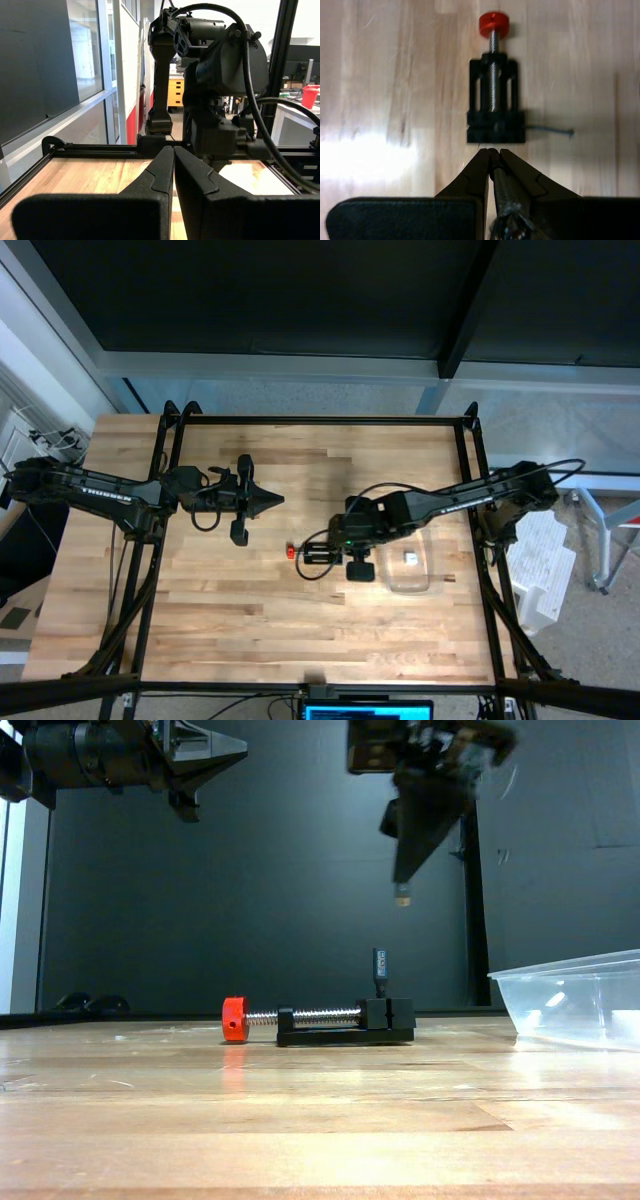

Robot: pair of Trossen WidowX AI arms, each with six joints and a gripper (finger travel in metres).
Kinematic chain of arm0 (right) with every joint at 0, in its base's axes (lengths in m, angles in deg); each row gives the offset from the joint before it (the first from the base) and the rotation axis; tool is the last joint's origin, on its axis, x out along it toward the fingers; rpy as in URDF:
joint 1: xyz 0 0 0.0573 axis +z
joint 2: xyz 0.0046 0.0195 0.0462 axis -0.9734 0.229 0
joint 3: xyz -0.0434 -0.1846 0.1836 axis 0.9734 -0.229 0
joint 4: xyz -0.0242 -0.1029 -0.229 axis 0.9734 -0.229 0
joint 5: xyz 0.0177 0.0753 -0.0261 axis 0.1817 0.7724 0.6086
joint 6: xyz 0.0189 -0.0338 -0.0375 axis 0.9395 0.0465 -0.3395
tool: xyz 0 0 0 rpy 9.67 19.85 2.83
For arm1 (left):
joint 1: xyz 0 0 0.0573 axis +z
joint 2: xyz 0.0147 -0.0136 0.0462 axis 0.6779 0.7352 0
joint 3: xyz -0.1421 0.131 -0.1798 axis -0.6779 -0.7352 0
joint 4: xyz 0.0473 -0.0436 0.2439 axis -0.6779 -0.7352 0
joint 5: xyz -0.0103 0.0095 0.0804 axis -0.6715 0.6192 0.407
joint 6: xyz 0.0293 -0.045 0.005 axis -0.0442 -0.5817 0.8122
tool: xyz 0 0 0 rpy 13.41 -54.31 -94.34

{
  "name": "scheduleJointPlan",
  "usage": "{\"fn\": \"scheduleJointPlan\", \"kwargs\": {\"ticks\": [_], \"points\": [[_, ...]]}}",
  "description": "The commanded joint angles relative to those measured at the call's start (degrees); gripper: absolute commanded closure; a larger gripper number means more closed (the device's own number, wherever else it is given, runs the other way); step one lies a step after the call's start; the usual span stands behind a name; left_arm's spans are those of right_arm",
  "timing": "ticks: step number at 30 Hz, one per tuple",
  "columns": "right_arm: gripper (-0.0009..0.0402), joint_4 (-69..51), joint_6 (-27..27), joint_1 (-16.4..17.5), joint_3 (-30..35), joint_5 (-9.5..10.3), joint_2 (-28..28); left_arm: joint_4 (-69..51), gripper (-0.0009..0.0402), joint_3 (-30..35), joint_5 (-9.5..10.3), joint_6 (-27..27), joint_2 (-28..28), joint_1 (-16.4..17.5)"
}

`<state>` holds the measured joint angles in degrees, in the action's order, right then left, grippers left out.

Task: Remove the USB-C connector from taskboard and place in the container

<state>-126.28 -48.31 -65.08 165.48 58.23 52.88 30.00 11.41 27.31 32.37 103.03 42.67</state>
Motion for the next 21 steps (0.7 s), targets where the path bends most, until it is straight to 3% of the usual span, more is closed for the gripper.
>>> {"fn": "scheduleJointPlan", "kwargs": {"ticks": [1,21], "points": [[0.0391,0.0,1.49,0.72,-2.78,-0.02,-2.89,0.02,0.0393,0.02,-0.02,0.0,0.02,0.02],[0.0391,-0.07,10.67,2.86,-21.35,0.02,-18.43,0.02,0.0393,0.02,-0.02,0.0,0.02,0.0]]}}
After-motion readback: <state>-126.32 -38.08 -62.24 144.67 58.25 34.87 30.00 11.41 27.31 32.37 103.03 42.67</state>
